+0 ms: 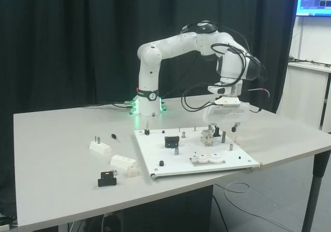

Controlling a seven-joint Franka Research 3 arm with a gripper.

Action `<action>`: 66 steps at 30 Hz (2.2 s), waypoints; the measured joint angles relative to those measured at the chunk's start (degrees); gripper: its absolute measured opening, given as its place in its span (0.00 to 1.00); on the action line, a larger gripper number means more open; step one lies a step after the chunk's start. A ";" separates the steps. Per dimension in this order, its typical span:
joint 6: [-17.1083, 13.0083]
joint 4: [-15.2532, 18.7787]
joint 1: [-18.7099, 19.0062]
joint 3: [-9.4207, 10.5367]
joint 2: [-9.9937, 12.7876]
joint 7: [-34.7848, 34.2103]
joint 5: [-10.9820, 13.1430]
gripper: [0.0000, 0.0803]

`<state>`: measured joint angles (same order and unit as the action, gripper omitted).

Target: Insert square peg 3.

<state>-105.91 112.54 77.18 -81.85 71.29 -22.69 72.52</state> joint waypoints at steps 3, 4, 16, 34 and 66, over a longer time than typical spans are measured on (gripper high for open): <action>0.30 0.00 0.03 -0.25 0.00 0.32 -0.26 1.00; 0.36 0.00 0.04 -0.32 0.00 0.38 -0.35 1.00; 0.53 -0.02 0.31 -0.98 -0.02 1.28 -2.11 1.00; 0.99 0.75 0.74 -1.62 -0.02 1.51 -6.76 1.00; -3.37 3.47 1.18 0.27 0.02 3.24 -6.58 1.00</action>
<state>-109.27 116.01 78.37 -81.58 71.31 -19.44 65.95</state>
